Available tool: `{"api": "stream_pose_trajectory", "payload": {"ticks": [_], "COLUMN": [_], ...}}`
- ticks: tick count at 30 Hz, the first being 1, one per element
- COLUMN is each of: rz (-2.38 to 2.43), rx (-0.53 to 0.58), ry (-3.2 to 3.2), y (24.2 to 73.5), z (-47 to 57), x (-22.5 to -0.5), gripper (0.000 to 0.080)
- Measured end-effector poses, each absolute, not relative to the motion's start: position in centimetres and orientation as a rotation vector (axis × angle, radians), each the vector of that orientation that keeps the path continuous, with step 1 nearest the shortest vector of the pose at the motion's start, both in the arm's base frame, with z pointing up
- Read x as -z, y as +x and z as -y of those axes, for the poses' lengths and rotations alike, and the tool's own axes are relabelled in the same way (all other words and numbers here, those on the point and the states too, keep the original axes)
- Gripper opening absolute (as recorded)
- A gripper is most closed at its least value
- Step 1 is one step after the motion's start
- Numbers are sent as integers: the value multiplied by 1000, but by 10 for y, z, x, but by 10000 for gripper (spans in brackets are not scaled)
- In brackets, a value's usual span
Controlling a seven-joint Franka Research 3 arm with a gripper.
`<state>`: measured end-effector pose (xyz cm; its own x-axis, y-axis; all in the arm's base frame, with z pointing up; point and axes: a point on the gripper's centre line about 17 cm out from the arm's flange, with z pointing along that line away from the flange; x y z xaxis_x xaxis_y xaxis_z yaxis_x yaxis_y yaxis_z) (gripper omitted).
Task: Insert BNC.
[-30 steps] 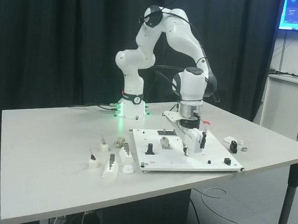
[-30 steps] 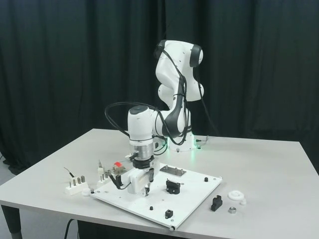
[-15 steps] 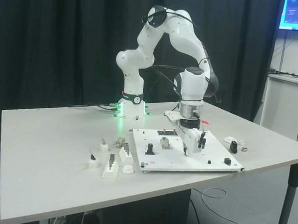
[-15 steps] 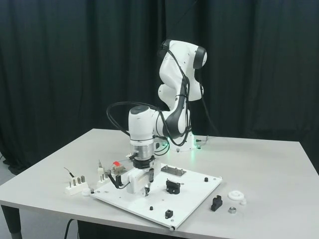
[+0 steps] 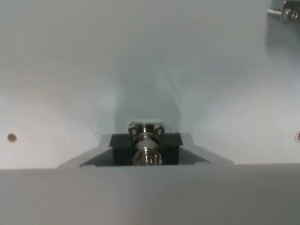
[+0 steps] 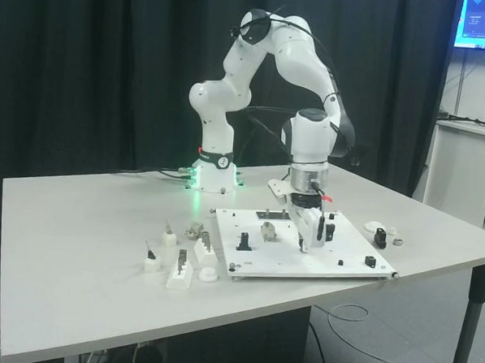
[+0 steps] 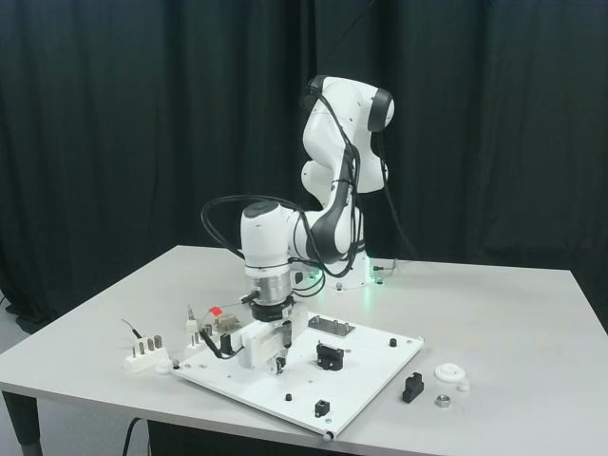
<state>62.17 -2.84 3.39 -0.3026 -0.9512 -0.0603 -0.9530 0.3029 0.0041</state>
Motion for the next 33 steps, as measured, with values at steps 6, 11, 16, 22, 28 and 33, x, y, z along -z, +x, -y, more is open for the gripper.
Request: {"api": "stream_pose_trajectory", "payload": {"ticks": [6, 11, 16, 22, 28, 33], "rz": [-2509, -2510, -2511, -2504, -2505, -2501], "rx": [-64, -61, -56, -32, -11, 15], "ry": [-1807, -1808, -1808, -1822, -1816, -1814], "y": [622, 622, 622, 624, 628, 634], "z": [28, 28, 29, 35, 43, 52], "x": [-34, -34, -33, -29, -32, -39], "gripper": [121, 121, 142, 455, 455, 779]}}
